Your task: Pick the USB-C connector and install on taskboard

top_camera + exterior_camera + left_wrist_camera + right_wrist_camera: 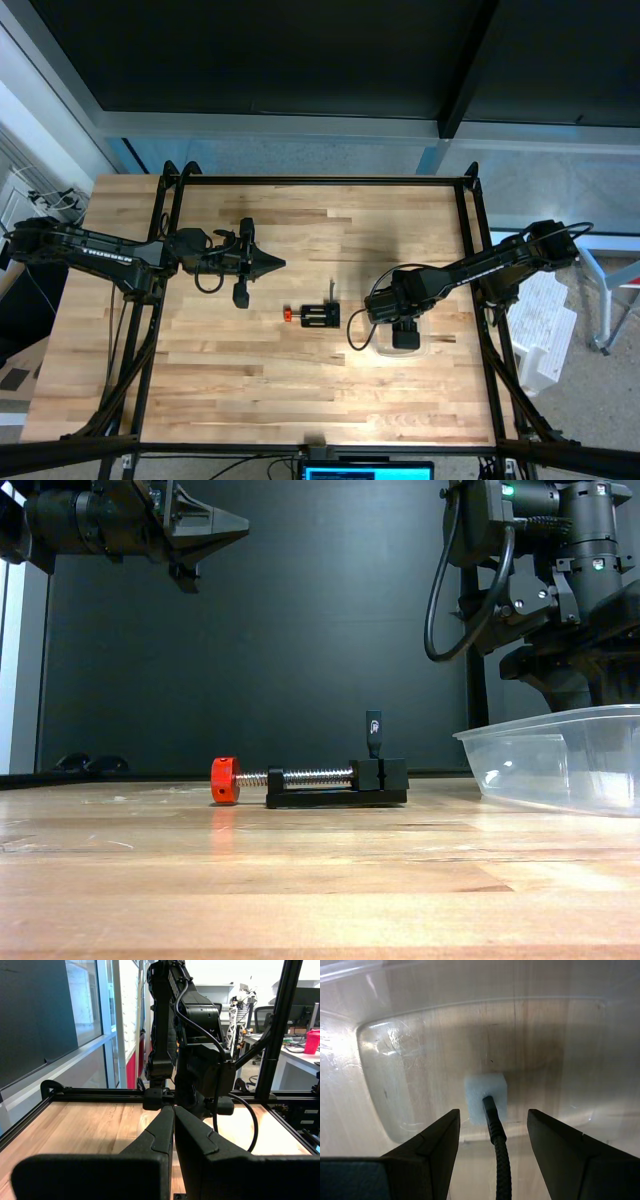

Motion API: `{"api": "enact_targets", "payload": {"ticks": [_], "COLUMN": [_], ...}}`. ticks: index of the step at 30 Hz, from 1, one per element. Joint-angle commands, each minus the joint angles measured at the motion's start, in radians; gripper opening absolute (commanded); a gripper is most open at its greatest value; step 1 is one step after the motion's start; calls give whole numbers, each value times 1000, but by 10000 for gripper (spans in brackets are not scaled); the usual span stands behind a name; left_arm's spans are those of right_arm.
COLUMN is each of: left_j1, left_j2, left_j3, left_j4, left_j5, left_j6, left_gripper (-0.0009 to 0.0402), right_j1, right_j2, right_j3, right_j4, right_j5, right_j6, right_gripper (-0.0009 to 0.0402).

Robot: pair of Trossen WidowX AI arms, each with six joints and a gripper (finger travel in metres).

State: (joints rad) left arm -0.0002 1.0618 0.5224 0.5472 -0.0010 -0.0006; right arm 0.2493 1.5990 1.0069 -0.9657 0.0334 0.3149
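r fingers (437, 1140) spread over tray (342, 1075), usb-c connector (490, 1109) tip hidden in foam (476, 1087), l fingers (165, 1130) clenched aloft

Your left gripper (277, 263) hangs over the table (230, 390) at left, fingers pressed to a point; your right gripper (404, 338) sits above the clear tray (428, 348), taskboard (320, 317) between them.

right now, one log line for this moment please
right hand: open, in clear tray, straddling USB-C connector, not gripped | left hand: shut, parked high at left | taskboard: on table, between arms
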Motion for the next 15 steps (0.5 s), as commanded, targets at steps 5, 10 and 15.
{"api": "enact_targets", "payload": {"ticks": [5, 10, 15], "left_j1": [0, 0, 0], "left_j2": [0, 0, 0], "left_j3": [0, 0, 0], "left_j4": [0, 0, 0], "left_j5": [0, 0, 0], "left_j6": [0, 0, 0], "left_gripper": [0, 0, 0], "right_j1": [0, 0, 0], "right_j2": [0, -2, -2], "right_j3": [-10, -10, -10], "right_j4": [7, 8, 11], "right_j5": [0, 0, 0], "right_j6": [-1, -1, -1], "right_gripper": [149, 128, 109]}}
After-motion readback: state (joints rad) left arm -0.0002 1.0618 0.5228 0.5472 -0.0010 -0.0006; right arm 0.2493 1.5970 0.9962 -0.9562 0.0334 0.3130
